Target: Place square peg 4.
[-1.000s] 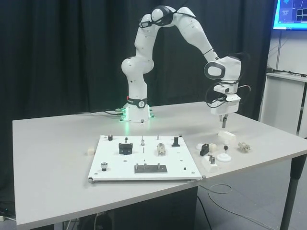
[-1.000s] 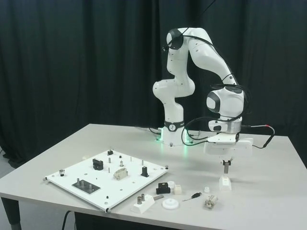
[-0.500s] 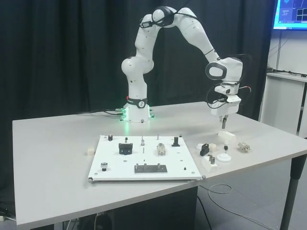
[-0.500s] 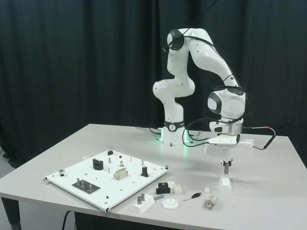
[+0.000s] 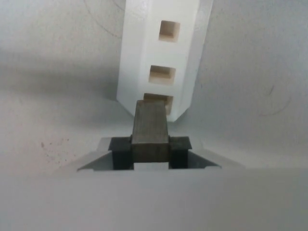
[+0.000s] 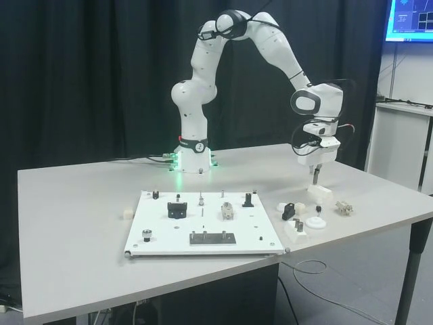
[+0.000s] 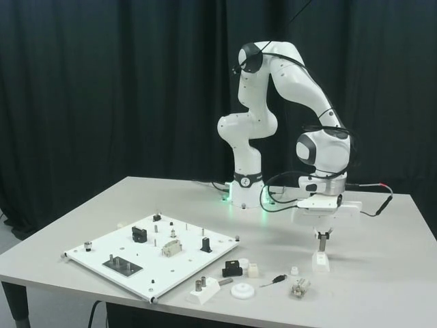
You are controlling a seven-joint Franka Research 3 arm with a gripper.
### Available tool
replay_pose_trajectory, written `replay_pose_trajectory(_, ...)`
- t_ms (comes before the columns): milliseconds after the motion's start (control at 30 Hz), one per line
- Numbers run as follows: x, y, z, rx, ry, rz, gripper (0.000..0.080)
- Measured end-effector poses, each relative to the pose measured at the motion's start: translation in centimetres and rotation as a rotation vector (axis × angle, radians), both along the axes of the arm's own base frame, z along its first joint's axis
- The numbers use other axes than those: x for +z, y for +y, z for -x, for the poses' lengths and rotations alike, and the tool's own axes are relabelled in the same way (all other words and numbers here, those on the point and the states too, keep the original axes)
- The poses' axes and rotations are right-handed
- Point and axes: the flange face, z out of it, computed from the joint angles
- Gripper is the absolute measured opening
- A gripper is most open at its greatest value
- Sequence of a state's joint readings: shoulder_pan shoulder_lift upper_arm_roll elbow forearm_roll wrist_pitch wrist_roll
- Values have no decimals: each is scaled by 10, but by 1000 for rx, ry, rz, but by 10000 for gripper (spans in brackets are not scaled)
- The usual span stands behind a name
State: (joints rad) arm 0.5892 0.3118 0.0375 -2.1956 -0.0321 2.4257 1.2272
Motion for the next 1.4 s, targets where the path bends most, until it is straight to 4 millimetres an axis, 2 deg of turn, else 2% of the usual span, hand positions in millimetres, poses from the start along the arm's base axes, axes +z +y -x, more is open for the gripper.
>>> replay_pose_trajectory(1400,-3,-3,-4,-56,15,13,153)
